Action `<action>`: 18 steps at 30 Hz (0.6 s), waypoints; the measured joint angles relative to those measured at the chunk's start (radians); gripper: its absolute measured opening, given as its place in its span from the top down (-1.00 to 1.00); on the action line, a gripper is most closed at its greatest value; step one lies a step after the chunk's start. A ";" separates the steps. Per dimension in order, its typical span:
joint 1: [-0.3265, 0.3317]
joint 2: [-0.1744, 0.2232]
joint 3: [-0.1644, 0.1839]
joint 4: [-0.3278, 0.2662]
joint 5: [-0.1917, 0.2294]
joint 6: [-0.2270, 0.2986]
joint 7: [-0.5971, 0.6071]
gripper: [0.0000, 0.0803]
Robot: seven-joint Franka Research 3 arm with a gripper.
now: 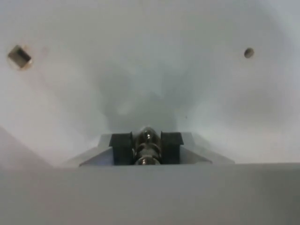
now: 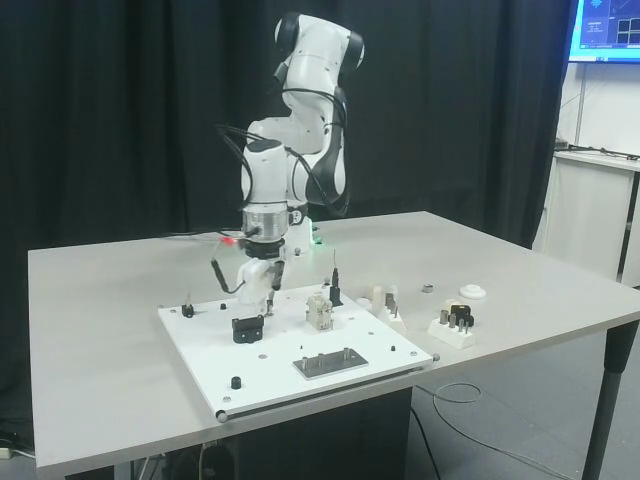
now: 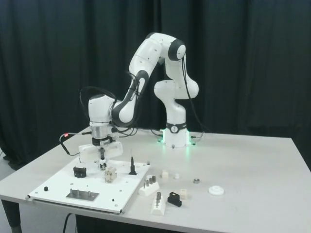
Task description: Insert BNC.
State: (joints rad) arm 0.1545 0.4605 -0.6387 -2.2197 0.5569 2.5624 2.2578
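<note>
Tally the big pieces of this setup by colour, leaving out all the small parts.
White: 2, the arm and the board.
Grey: 1, the table.
Black: 1, the curtain behind.
Total: 4.

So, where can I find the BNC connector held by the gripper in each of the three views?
Wrist view: BNC connector low in the centre, between the black pads.
First room view: under the gripper, over the white board, hardly visible.
Second room view: under the gripper, over the board's rear part.
Shared landmark: the white board.
</note>
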 joint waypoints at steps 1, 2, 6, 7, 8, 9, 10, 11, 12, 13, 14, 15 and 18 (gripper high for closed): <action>0.003 0.002 -0.004 0.000 0.015 -0.003 0.000 0.69; 0.006 0.003 -0.009 0.000 0.028 -0.005 0.000 0.69; 0.022 0.009 -0.027 0.001 0.068 -0.013 0.000 0.69; 0.026 0.010 -0.032 0.001 0.074 -0.015 0.000 0.69; 0.029 0.012 -0.036 0.001 0.079 -0.016 0.000 0.69; 0.034 0.013 -0.040 0.001 0.082 -0.017 0.000 0.69; 0.038 0.015 -0.044 0.001 0.085 -0.018 0.000 0.69; 0.043 0.016 -0.048 0.001 0.087 -0.018 0.001 0.69; 0.047 0.018 -0.052 0.001 0.089 -0.019 0.004 0.69; 0.051 0.019 -0.056 0.001 0.091 -0.019 0.007 0.69; 0.056 0.020 -0.060 0.001 0.092 -0.020 0.008 0.69; 0.060 0.021 -0.064 0.001 0.094 -0.020 0.008 0.69; 0.074 0.023 -0.077 0.002 0.099 -0.021 0.009 0.69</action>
State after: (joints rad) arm 0.2289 0.4835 -0.7162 -2.2180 0.6557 2.5416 2.2665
